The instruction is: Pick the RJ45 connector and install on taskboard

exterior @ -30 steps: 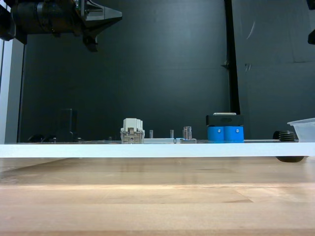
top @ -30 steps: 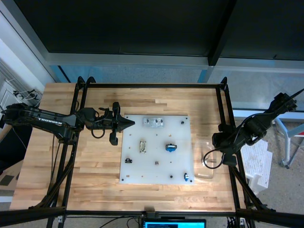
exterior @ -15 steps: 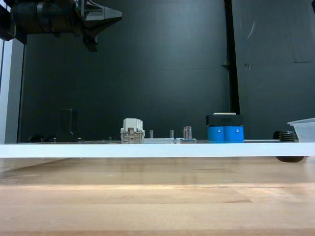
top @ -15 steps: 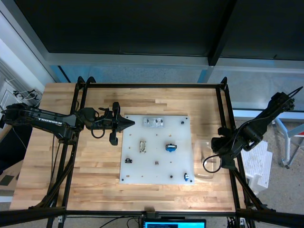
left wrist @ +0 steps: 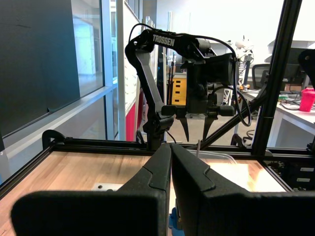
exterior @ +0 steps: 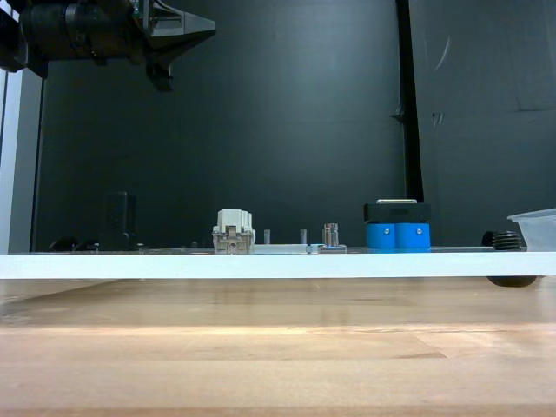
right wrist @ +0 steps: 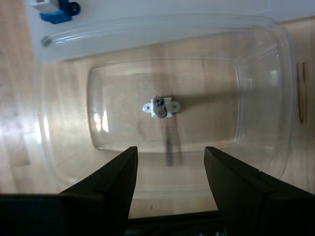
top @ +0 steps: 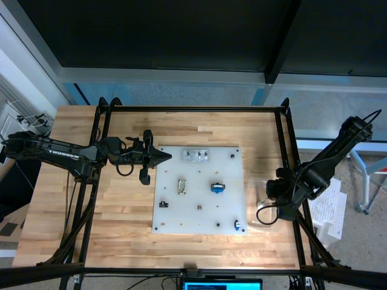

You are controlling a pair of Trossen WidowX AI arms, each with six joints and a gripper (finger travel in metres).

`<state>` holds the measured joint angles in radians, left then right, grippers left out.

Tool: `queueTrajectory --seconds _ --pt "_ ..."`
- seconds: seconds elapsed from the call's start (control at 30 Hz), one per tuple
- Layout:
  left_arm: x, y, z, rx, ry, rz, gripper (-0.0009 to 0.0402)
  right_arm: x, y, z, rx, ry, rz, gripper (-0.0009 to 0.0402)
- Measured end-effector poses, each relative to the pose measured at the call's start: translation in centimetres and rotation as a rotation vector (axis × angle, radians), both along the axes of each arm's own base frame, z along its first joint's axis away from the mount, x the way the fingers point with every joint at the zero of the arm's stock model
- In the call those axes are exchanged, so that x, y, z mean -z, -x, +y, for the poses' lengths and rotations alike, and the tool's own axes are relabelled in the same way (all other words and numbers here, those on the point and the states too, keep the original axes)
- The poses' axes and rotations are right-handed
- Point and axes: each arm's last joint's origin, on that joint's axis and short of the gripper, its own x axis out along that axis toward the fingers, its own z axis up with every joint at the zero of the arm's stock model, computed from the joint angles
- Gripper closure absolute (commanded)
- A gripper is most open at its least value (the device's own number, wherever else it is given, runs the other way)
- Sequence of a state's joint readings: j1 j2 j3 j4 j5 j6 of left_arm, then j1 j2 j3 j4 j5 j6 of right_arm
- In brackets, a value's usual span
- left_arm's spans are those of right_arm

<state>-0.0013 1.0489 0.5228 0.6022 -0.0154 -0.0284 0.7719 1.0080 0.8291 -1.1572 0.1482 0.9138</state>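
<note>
The RJ45 connector (right wrist: 170,142) is a slender dark grey piece lying on the floor of the clear tray (right wrist: 256,98), just beside a small whitish piece (right wrist: 161,107). My right gripper (right wrist: 170,151) hangs open straight above it, one finger on each side and touching nothing. From above, the right gripper (top: 273,200) is over the tray (top: 257,225), just right of the white taskboard (top: 181,211). My left gripper (top: 163,157) is shut and empty, held high over the board's far left edge. In the left wrist view its fingers (left wrist: 157,167) are pressed together.
The taskboard carries a silver block (top: 196,156), a pale connector (top: 181,186), blue fittings (top: 216,187) and small black parts. The black frame post (top: 289,151) rises just behind the right arm. Bare wooden table (top: 109,211) lies left of the board.
The right arm has swung toward the near edge and come down over the clear tray. The left arm has not moved.
</note>
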Motion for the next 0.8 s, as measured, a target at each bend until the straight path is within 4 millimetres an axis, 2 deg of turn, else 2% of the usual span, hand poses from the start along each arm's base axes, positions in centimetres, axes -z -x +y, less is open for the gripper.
queueTrajectory --seconds 0.23,0.8 --pt "0.0 0.0 0.0 0.000 0.000 0.000 0.0393 0.5 -0.1 0.5 -0.009 0.061 -0.028 0.0192" --pt "0.0 0.0 0.0 0.000 0.000 0.000 0.0393 3.3 -0.5 0.7 -0.009 0.042 -0.053 0.0192"
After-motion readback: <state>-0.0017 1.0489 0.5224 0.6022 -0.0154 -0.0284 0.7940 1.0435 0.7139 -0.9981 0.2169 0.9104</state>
